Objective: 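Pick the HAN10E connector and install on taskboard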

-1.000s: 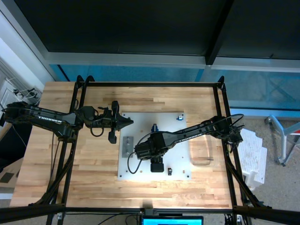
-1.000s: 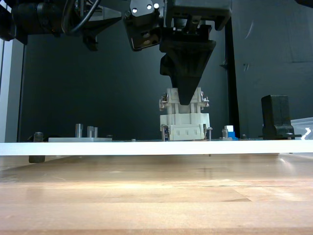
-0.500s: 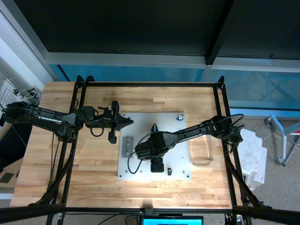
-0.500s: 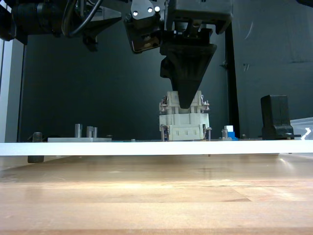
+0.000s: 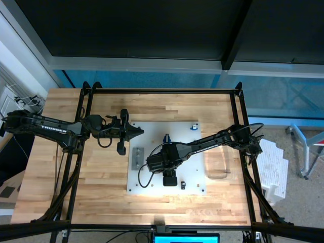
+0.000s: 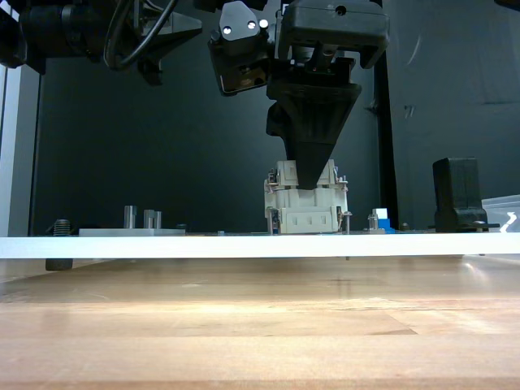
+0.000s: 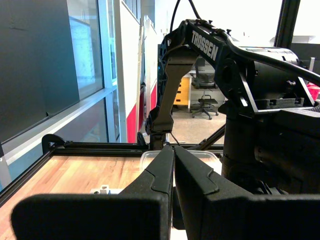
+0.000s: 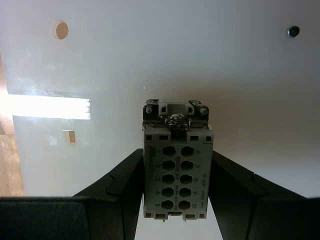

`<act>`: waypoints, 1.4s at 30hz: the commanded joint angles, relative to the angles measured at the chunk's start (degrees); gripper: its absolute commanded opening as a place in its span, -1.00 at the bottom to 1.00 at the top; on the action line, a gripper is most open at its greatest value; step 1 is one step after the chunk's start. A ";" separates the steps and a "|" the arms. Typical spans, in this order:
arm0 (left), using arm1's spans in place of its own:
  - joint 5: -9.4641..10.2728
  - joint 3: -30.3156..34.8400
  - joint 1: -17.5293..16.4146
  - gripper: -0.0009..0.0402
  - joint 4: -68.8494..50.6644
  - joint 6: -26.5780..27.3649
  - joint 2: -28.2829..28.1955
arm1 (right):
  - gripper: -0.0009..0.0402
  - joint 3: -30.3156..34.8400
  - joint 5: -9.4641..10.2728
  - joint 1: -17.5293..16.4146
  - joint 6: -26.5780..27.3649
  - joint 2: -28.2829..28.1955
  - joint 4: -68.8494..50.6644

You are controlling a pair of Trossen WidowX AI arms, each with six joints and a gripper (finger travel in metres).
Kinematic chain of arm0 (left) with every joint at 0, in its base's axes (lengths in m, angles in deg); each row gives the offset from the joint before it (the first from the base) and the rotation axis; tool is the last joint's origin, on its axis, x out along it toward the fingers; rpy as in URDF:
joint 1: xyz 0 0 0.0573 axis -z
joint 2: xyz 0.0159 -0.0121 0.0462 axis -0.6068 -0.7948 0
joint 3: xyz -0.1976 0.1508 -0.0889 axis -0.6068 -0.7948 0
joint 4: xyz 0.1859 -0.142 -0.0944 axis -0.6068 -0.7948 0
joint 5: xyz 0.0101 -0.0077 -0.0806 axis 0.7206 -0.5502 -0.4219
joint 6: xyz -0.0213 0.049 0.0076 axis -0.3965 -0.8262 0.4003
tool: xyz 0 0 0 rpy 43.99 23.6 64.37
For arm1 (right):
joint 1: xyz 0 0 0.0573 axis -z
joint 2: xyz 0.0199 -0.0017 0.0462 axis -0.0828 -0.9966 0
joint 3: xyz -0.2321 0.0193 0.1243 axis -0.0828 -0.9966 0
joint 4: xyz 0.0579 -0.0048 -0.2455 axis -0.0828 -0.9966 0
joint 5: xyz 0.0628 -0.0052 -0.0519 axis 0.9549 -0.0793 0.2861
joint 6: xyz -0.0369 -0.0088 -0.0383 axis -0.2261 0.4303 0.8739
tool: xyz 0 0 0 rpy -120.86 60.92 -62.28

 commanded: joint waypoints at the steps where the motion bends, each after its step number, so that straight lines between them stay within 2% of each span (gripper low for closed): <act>1: 0.00 0.00 0.00 -0.95 0.00 0.00 0.00 | -0.81 -0.94 -0.13 -0.02 0.15 -0.35 0.52; 22: 0.00 0.00 -0.02 -0.95 0.00 0.00 0.00 | -0.79 -1.11 -0.09 -0.09 0.17 -0.11 0.98; 32: 0.00 0.00 0.00 -0.95 0.00 0.00 0.00 | -0.35 -1.09 -0.11 -0.17 0.09 0.96 0.90; 42: 0.00 0.00 0.00 -0.95 0.00 0.00 0.00 | 0.19 -1.09 -0.13 -0.20 0.17 2.34 1.11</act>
